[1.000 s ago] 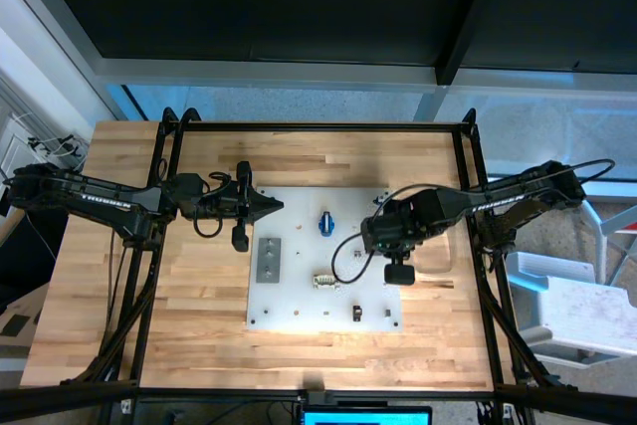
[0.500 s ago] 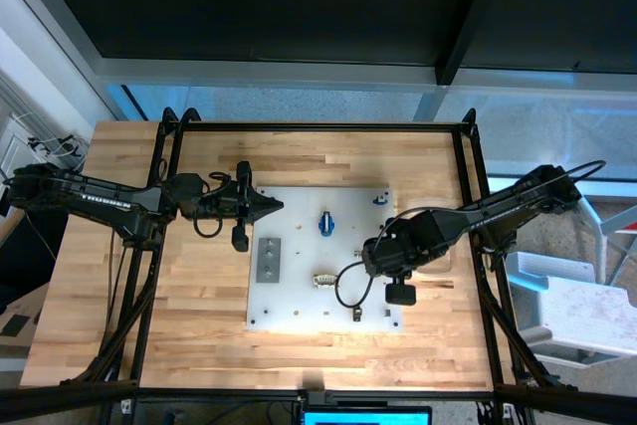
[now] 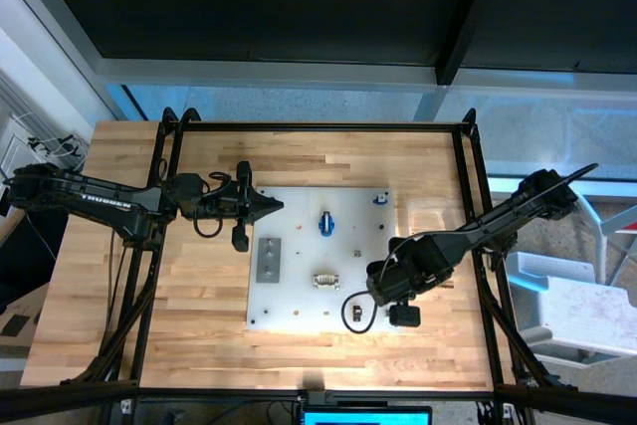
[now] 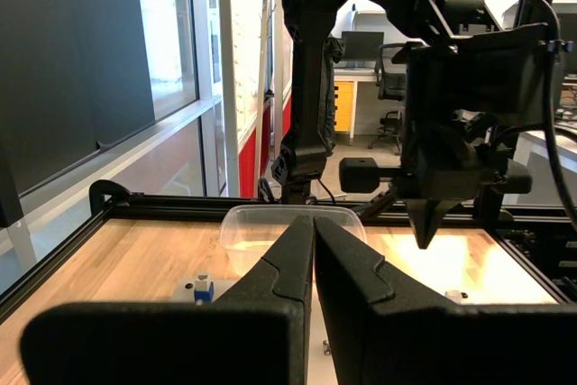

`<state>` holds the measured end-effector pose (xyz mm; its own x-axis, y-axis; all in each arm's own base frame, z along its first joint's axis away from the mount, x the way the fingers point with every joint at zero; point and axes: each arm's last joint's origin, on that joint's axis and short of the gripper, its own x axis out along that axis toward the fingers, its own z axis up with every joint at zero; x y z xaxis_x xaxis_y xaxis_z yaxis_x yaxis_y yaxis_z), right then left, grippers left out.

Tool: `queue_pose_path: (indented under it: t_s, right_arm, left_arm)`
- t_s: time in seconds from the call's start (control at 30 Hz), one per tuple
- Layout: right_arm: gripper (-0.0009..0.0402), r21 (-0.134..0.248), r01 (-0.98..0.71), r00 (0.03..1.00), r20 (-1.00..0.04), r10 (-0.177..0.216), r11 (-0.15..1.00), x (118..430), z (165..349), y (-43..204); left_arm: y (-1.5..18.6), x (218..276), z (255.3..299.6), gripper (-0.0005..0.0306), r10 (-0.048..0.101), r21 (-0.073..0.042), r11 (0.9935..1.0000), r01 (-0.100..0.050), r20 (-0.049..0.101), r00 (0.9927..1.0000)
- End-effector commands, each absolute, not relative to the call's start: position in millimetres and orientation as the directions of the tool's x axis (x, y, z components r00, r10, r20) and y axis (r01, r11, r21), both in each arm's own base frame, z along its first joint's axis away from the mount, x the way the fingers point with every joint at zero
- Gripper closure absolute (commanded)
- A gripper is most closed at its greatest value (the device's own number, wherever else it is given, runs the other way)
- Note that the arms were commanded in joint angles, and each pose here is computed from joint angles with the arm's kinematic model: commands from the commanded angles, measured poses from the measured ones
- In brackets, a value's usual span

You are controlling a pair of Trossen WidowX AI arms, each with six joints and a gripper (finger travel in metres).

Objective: Pick the 16mm bar from the taskboard and place it in the container

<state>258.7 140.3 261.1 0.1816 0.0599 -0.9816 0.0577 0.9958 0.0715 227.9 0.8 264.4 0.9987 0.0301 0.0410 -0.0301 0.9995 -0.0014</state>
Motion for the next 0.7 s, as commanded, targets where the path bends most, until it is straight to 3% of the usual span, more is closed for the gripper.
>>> queue_pose_path:
  t_s: [0.03, 0.33, 0.7]
  right_arm:
    - [0.0393, 0.077, 0.049, 0.186, -0.98, 0.067, 0.996, 259, 258.3, 148]
    - [0.0375, 0.088, 0.049, 0.192, -0.978, 0.077, 0.995, 258, 254.8, 158]
    - [0.0244, 0.08, 0.04, 0.173, -0.982, 0.072, 0.996, 259, 245.6, 167]
  left_arm:
    - [0.9, 228.0, 264.4, 0.03, 0.031, -0.001, 0.99953, -0.03, 0.041, 0.99871]
    - [0.9, 228.0, 264.5, 0.03, 0.031, -0.001, 0.99953, -0.03, 0.041, 0.99869]
    - [0.9, 228.0, 264.5, 0.03, 0.031, -0.001, 0.99953, -0.03, 0.041, 0.99869]
